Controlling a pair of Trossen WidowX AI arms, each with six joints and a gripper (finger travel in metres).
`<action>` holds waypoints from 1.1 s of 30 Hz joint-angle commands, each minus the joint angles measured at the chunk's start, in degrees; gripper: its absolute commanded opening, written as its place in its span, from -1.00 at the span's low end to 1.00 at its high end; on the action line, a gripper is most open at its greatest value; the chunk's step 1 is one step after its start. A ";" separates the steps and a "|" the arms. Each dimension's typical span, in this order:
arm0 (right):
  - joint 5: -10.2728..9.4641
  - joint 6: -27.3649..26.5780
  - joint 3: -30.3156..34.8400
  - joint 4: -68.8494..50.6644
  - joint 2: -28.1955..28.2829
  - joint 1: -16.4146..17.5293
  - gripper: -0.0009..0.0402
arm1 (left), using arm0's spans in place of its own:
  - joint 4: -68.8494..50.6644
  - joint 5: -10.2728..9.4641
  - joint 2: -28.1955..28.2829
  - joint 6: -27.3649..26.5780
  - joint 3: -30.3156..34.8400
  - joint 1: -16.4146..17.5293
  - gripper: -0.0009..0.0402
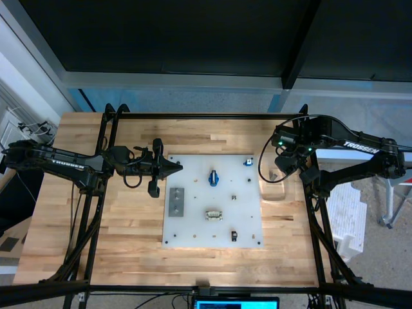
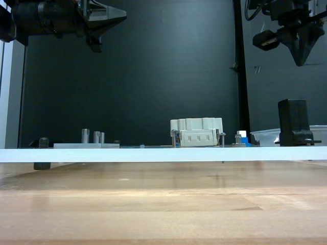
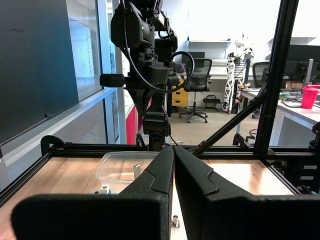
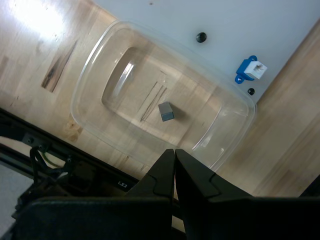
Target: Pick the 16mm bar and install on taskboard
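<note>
The taskboard [image 1: 193,228] lies flat at the middle of the table [image 1: 96,244]. A small black part [image 1: 235,235] sits toward its near right corner, a silver connector [image 1: 214,215] and a grey block [image 1: 176,201] lie farther in, and a blue knob [image 1: 214,178] is beyond them. Just off the board's right edge, toward the table's far right corner, rests a clear plastic tray [image 4: 92,75]. The 16mm bar [image 4: 166,111] sits alone on the tray's floor, apart from its walls. The right pincer [image 4: 174,151] hangs high above that tray, pointing down, fingers pressed together on nothing. The left pincer [image 3: 173,147] hovers high over the board's far left corner, aimed toward the right arm, fingers likewise pressed together and empty.
</note>
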 commanded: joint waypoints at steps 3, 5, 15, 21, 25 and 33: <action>-0.35 -3.74 -1.70 0.61 0.26 -0.24 -0.96 | 0.02 0.00 0.00 0.00 0.00 0.02 -0.96; -0.46 -3.98 -2.75 1.27 0.26 -0.35 -0.96 | 0.02 0.00 0.00 0.00 0.00 0.02 -0.96; -0.39 -10.29 -6.75 5.42 0.26 -0.87 -0.91 | 0.02 0.00 0.00 0.00 0.00 0.02 -0.96; 0.85 -14.08 -11.19 9.62 0.26 -2.51 -0.65 | 0.02 0.00 0.00 0.00 0.00 0.02 -0.96; 1.57 -16.37 -13.62 13.00 0.31 -3.34 -0.45 | 0.02 0.00 0.00 0.00 0.00 0.02 -0.96; 1.55 -19.10 -18.73 17.11 0.63 -3.45 -0.26 | 0.02 0.00 0.00 0.00 0.00 0.00 -0.96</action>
